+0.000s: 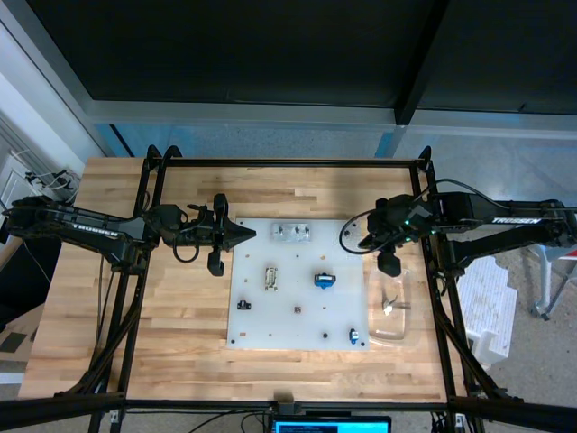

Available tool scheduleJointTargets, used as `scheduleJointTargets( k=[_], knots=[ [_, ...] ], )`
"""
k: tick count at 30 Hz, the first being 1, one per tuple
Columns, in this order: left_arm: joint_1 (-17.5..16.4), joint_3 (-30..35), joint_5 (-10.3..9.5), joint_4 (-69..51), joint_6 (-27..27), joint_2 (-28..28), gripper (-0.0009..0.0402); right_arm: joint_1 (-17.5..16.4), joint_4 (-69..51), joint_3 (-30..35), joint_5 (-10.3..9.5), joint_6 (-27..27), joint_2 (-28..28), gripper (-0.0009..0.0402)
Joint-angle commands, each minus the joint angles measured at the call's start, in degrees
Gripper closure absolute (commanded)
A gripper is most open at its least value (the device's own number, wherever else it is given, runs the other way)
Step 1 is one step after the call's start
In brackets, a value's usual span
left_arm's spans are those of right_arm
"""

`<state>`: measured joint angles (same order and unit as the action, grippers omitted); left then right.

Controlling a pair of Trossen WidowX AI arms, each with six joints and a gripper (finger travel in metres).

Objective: Pick the RJ45 connector and install on taskboard

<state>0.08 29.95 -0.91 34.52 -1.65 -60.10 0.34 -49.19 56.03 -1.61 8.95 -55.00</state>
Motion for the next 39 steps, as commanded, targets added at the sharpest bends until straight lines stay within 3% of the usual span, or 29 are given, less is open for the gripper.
scheduleJointTargets(
  k=[1,7,14,18,33,39],
  knots=[
    [0.0,0.0,0.02,0.0,0.02,0.0,0.0393,-1.11,-3.72,-0.04,0.07,0.85,1.18,0.0393],
    [0.0,0.0,0.02,0.0,0.02,0.0,0.0393,-4.96,-8.98,-0.04,1.16,2.82,2.64,0.0393],
    [0.0,0.0,0.02,-0.02,0.02,-0.02,0.0393,-10.99,-14.84,0.0,6.69,7.48,3.65,0.0393],
    [0.0,0.0,0.02,0.0,0.02,0.0,0.0393,-14.6,-18.53,0.0,8.07,10.67,3.67,0.0393],
    [0.0,0.0,0.02,0.0,0.02,0.0,0.0393,-32.28,-24.83,-0.09,8.09,28.17,3.67,0.0393],
    [0.0,0.0,0.02,0.0,0.02,0.0,0.0393,-35.85,-25.22,-0.28,8.09,31.21,3.45,0.0392]
  ],
)
